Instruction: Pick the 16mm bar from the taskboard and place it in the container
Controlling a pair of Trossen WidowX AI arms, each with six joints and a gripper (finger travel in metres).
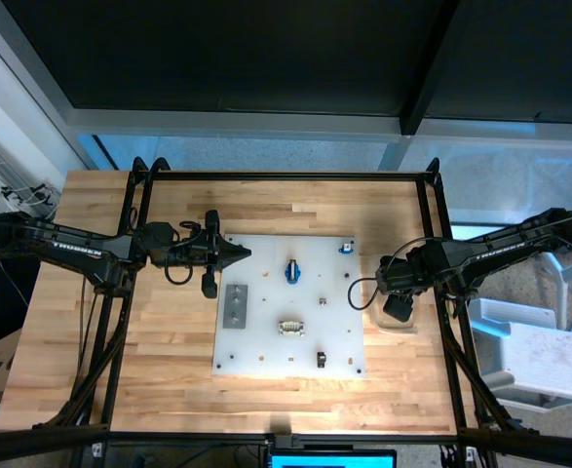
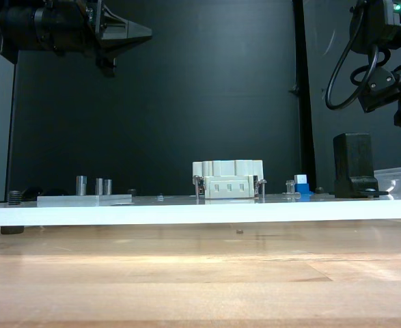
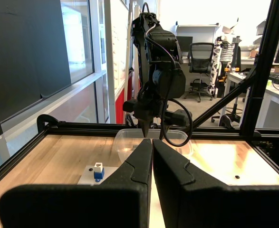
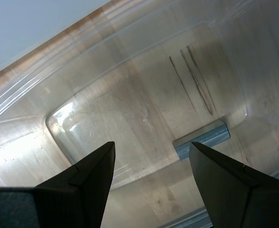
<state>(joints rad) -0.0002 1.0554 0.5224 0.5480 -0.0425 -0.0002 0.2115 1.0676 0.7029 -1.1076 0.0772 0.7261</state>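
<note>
1. High view: the left end effector [image 1: 239, 253] hangs over the left edge of the white board [image 1: 266, 336]. The right end effector [image 1: 400, 308] is over the clear tray [image 1: 381, 324], which sits on the wooden surface [image 1: 149, 370] just beside the board's right edge.
2. Low view: both end effectors hang well above the board.
3. Left wrist view: the left fingers are pressed together and hold nothing. Across the board, the right arm points down into the tray.
4. Right wrist view: the right fingers are spread wide and empty. A small grey bar [image 4: 201, 138] lies flat on the tray floor below them, touching neither finger. The drop looks done, so what remains is a clean exit. Rise straight up with the fingers spread, clear of the walls, so the light tray isn't dragged or tipped.
</note>
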